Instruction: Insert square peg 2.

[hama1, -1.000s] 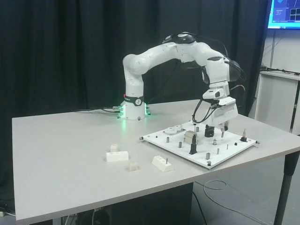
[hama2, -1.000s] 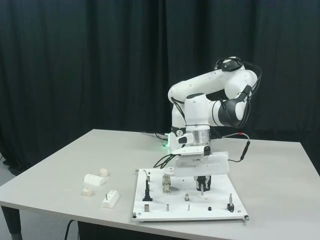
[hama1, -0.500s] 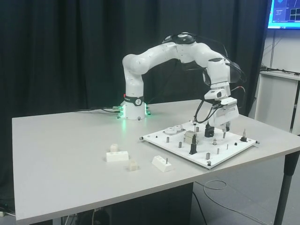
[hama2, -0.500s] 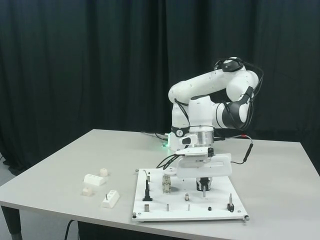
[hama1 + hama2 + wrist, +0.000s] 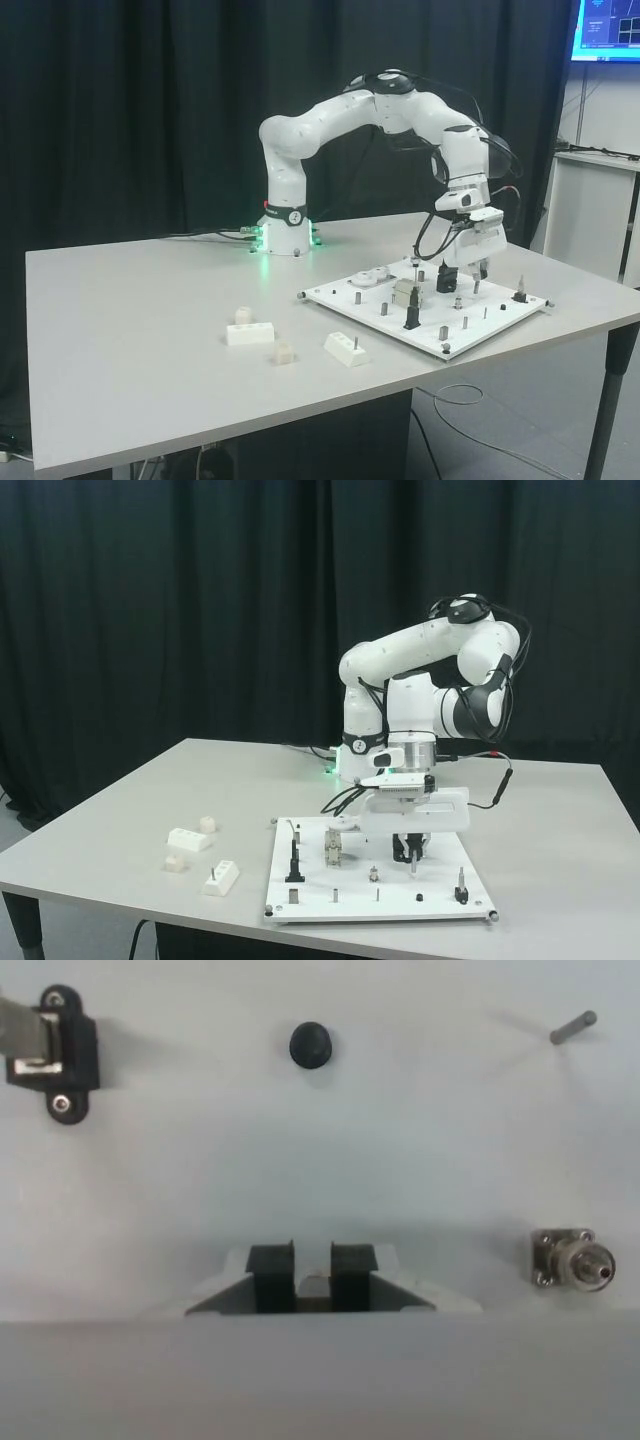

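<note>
Claw (image 5: 410, 858) has shifted sideways over white board (image 5: 440, 900) on grey table (image 5: 120, 820).

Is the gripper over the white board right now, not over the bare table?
Yes. In the first room view the gripper hangs above the white board, among its upright pins.

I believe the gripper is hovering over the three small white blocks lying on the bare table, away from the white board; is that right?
Not quite: the gripper hovers over the white board, as the second room view shows. The three small white blocks do lie on the bare table, away from that board.
</note>
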`<state>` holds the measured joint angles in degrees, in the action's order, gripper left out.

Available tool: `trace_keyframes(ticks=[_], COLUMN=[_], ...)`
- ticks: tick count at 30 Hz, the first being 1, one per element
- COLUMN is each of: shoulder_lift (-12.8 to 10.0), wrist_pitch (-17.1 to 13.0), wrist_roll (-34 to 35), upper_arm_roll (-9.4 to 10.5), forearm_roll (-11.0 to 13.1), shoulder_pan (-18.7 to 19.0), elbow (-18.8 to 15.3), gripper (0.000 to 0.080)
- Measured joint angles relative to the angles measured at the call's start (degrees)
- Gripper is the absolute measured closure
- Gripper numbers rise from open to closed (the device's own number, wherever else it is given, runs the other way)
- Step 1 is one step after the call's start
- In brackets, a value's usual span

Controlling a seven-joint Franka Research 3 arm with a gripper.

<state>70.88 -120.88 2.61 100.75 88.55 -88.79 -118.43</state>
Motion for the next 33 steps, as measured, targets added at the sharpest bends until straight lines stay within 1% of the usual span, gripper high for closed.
trace_keyframes(ticks=[7,12,23,33], shoulder_lift=[0.0,-0.01,-0.01,-0.01], wrist_pitch=[-2.19,-3.48,-3.63,-3.62], wrist_roll=[0.74,1.32,1.92,1.93], upper_arm_roll=[0.01,0.01,0.1,1.05], forearm_roll=[1.05,1.6,1.98,2.95], shoulder_pan=[1.32,1.56,1.29,1.0], elbow=[-1.11,-1.49,-1.62,-1.65], gripper=[0.0731,0.0731,0.0731,0.0731])
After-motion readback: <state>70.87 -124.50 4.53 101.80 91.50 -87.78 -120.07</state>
